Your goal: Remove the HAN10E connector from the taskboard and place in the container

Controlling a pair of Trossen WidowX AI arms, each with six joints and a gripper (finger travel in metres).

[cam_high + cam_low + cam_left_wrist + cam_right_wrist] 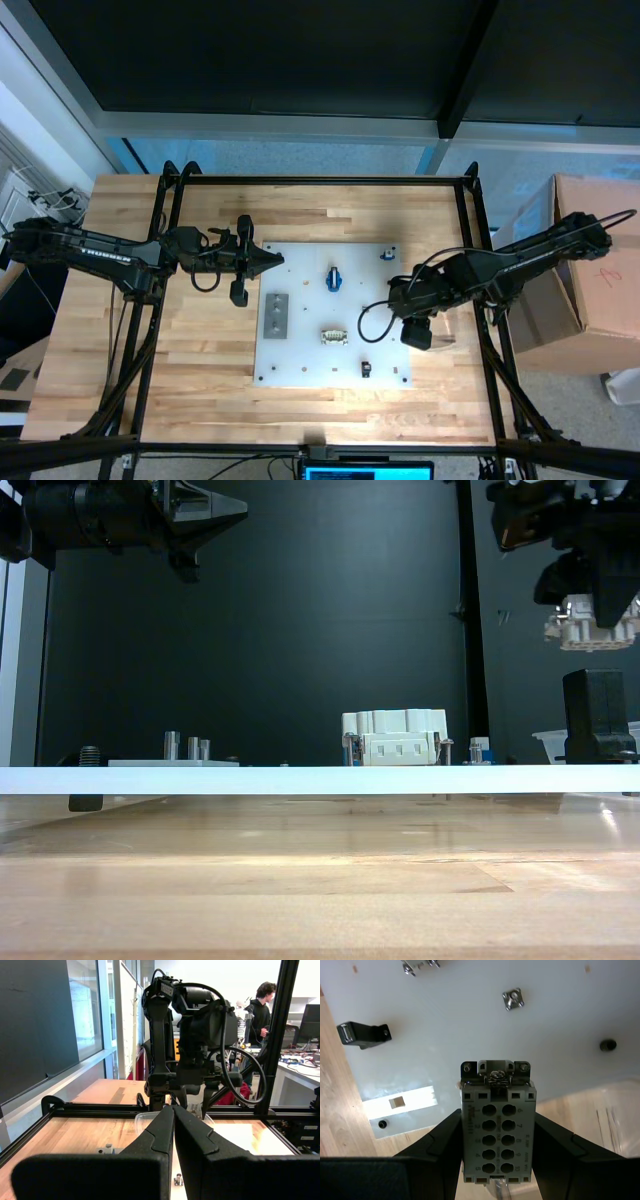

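**Above the board's right edge, the connector hangs out of its seat**

At the right side of the taskboard (300, 352), the right hand (416, 333) is clamped on the HAN10E connector (497, 1132). It grips the connector by its two long sides, pin holes facing the wrist camera. From table height the connector hangs well above the board, clear of the white housing (395, 738) that sits on it. I'd call the removal done. What's left is the carry to the clear container (592, 1105) just beside the board's right edge, and the release; the connector isn't over it yet, as far as I can tell.

The left hand (258, 259) hovers high over the board's left edge, its fingers together on nothing.

The tabletop (200, 400) is pale butcher-block wood inside a black frame. A cardboard box (590, 270) stands off to the right, and a person (260, 1002) works at a bench beyond the far side.
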